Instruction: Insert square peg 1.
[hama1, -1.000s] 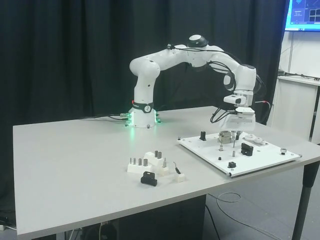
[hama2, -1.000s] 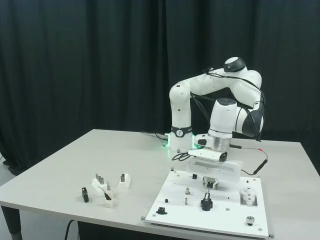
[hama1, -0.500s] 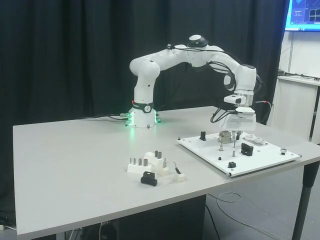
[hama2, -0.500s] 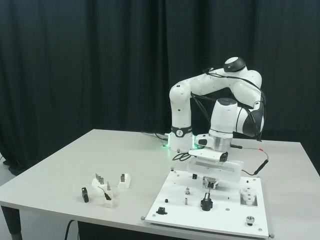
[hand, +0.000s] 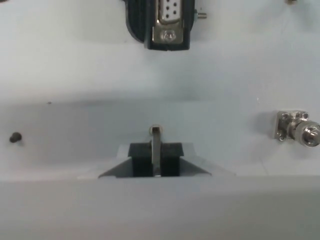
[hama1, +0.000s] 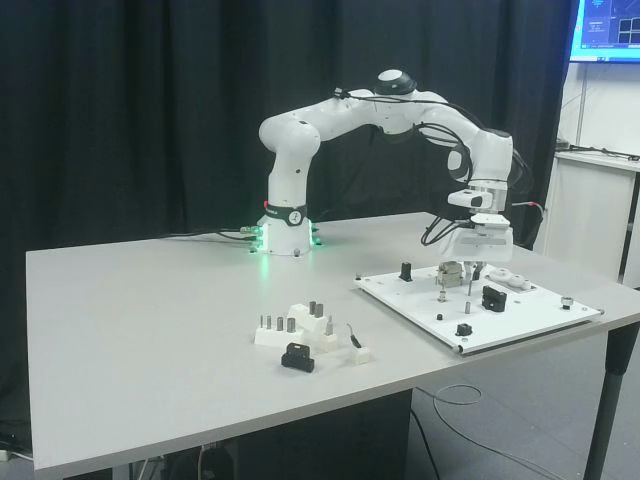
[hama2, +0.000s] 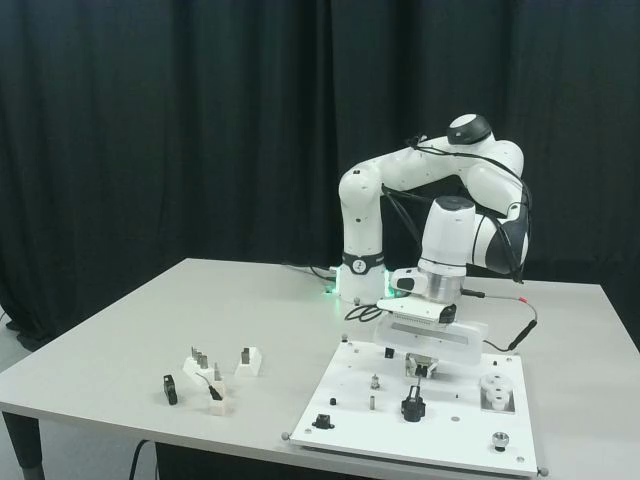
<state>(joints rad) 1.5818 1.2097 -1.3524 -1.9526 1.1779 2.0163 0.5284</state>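
Now one claw (hand: 156, 167), one peg (hand: 156, 150), one white board (hama2: 350, 410)

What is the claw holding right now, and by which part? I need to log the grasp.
The claw is shut on the square peg, a thin grey bar, gripped at its upper end; its lower end points at the white board.

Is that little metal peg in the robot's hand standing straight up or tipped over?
Upright. In the wrist view the peg runs straight between the black fingers of the hand, above the white board.
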